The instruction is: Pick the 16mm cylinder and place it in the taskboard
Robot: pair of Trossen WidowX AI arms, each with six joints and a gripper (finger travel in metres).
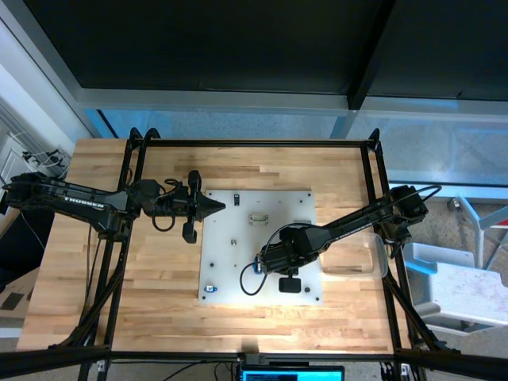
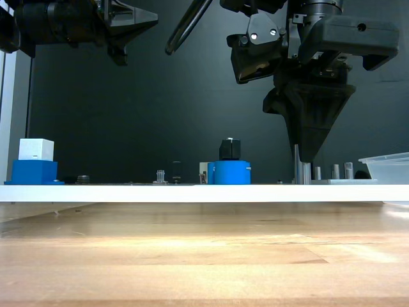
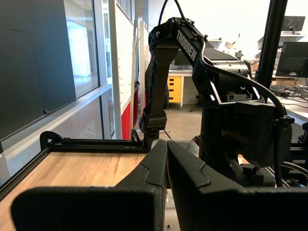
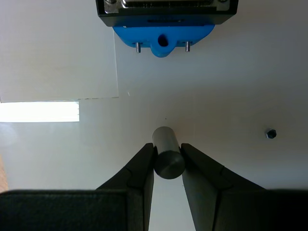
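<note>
The 16mm cylinder [image 4: 168, 159] is pinched in our right gripper's [image 4: 167, 150] jaws, low over the taskboard [image 1: 226, 266] at lower centre — misaligned, it could jam or topple. Our left gripper [image 1: 208, 205], jaws closed empty, hangs centre-left.

We saw the dark-grey 16mm cylinder [image 4: 166, 156] upright, pinched by the right gripper [image 2: 305, 160] over the white taskboard [image 1: 238, 278] near half, while the left gripper [image 1: 216, 204] hung closed above its left edge.

Overhead and table-level views share the taskboard [image 1: 226, 274]; wrist views look along the left end effector [image 1: 219, 205] and right end effector [image 4: 167, 149].
</note>
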